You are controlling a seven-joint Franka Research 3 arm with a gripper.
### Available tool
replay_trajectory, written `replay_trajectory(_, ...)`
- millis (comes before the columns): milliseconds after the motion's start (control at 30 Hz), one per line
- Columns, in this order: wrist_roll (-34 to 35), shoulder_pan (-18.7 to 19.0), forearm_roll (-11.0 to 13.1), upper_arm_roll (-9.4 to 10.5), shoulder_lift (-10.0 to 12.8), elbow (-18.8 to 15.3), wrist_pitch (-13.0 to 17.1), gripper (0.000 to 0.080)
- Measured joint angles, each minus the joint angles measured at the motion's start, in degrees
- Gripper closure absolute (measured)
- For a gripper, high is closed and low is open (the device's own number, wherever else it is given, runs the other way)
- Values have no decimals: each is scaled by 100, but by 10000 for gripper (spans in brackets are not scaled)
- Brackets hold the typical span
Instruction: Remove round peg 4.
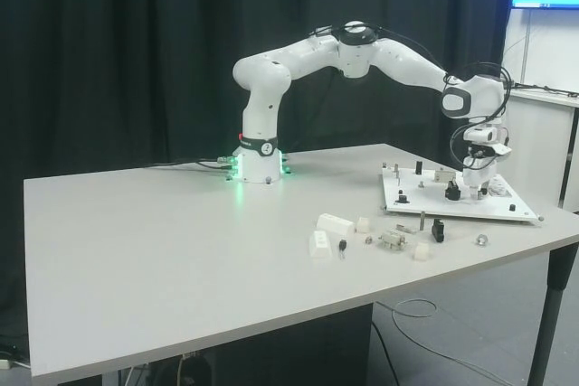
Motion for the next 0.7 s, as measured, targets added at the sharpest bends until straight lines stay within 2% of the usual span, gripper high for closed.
replay_trajectory(133,51,-13,6,7,0,0,1,3)
replay_trajectory(167,51,-16,10,8,0,1,1,120)
replay_trajectory(300,51,-31,37,10,0,12,1,120)
replay_trajectory(333,51,-36,40,11,0,18,1,322)
replay_trajectory(567,51,-48,110,46,-3,102,-1,322)
replay_trajectory(633,51,-49,116,57,-4,128,-2,636)
replay_trajectory(700,51,-50,116,59,-5,131,-2,636)
